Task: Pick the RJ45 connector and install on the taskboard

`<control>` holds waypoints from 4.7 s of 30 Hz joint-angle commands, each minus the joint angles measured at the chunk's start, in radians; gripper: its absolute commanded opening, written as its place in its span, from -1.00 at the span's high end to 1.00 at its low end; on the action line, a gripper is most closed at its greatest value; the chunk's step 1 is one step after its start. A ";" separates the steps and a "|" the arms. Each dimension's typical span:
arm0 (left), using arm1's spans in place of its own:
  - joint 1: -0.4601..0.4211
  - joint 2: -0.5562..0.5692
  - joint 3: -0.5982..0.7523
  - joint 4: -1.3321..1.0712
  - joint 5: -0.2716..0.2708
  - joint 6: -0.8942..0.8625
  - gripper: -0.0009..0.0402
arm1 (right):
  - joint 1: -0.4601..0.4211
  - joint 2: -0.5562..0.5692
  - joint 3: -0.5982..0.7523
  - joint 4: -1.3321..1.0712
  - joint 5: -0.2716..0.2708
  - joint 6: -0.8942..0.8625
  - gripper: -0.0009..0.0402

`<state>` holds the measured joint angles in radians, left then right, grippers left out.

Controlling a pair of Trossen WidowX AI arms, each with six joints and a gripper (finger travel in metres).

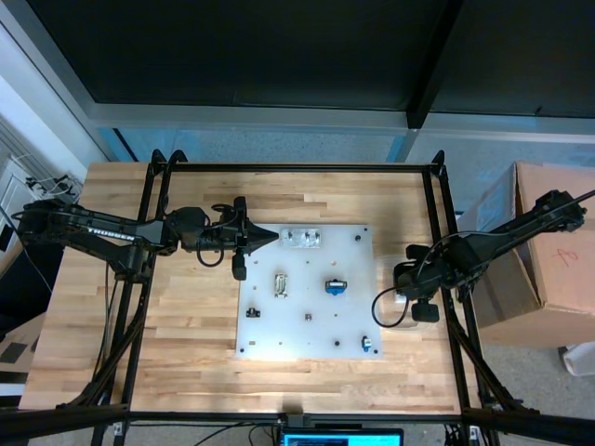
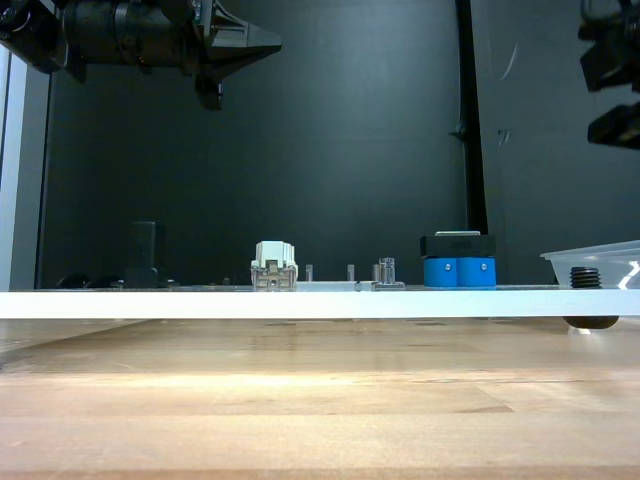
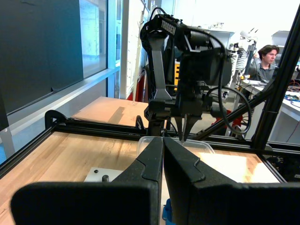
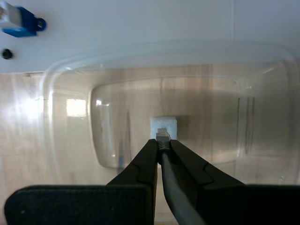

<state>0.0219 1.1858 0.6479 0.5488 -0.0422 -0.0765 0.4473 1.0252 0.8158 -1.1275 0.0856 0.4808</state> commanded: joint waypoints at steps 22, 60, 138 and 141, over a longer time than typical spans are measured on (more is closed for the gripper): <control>0.000 0.000 0.000 0.000 0.000 0.000 0.96 | 0.175 0.399 0.376 0.000 0.001 0.102 0.96; 0.000 0.000 0.000 0.000 0.000 0.000 0.96 | 0.238 0.607 0.427 0.154 0.037 0.158 0.96; 0.000 0.000 0.000 0.000 0.000 0.000 0.96 | 0.242 0.621 0.452 0.124 0.079 0.132 0.96; 0.000 0.000 0.000 0.000 0.000 0.000 0.96 | 0.242 0.621 0.449 0.126 0.079 0.132 0.96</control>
<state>0.0219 1.1858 0.6479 0.5488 -0.0425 -0.0769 0.6895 1.6466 1.2659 -1.0035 0.1642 0.6132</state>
